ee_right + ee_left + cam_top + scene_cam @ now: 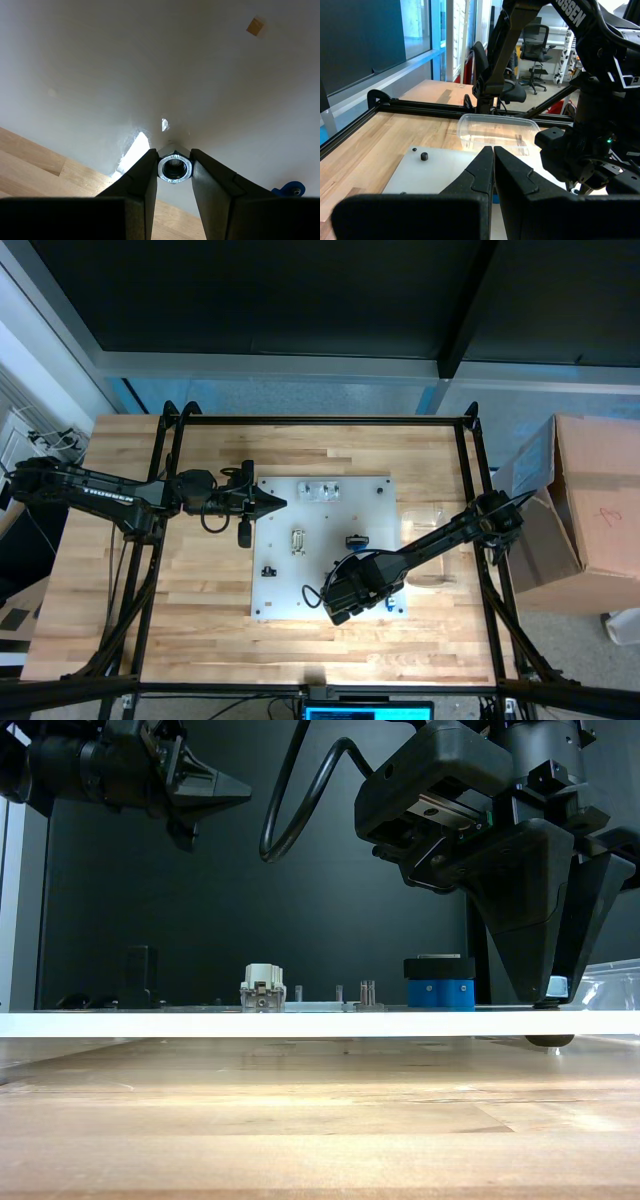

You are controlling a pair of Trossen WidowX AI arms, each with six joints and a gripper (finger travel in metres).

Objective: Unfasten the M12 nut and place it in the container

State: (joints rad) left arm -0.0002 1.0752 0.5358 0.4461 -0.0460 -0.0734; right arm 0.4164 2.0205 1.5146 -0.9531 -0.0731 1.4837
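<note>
At the near edge of the table, the white board lies flat; the right gripper stands point-down over its near right edge, tips at board level. Its fingers are clenched on the nut, one pad on each opposite flat; that grip lets a turn of the wrist carry the nut round. The nut sits low against the board, at the spot where the stud stands, so it is probably on its stud and not yet free; the ribs are hidden by the fingers, and how far down it is threaded I cannot tell. I judge the unscrewing to be the step in hand, with lifting and carrying left to do.

Just beyond and to the right, beside the board, the container waits, a clear tray; the high view shows no nut in it; the carry from the stud would be short.

Farther off, the left gripper hovers high over the board's far left edge, pointing inward; its fingers are pressed together on nothing; up there it is well apart from the right arm's work.
</note>
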